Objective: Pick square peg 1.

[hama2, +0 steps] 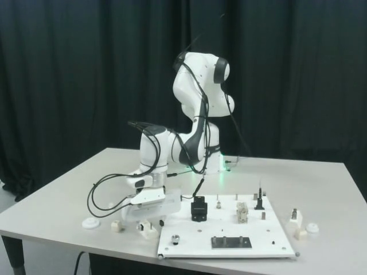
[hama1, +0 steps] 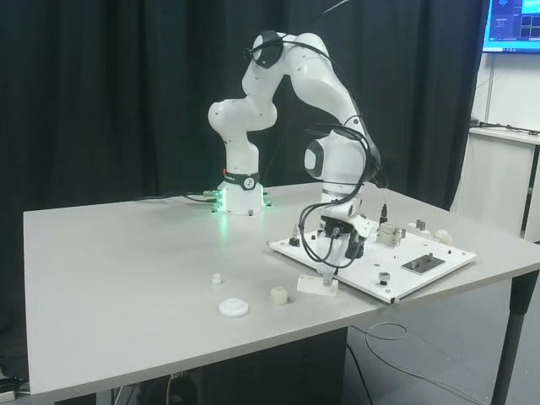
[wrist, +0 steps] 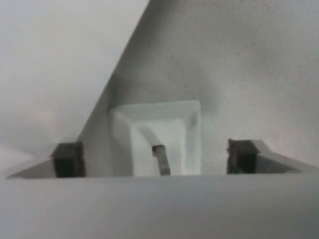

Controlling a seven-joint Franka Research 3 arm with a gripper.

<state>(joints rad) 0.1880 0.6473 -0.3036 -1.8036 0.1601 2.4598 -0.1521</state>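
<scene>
- Wrist view: jaws spread open, one dark fingertip [wrist: 68, 159] either side of the white square peg 1 [wrist: 159, 137], nothing gripped.
- First room view: gripper [hama1: 331, 272] low at centre frame, peg on the grey desk [hama1: 126, 270] just off the white board [hama1: 422, 253].
- Nearby: white gear [hama1: 233, 308], lower left of centre.
</scene>
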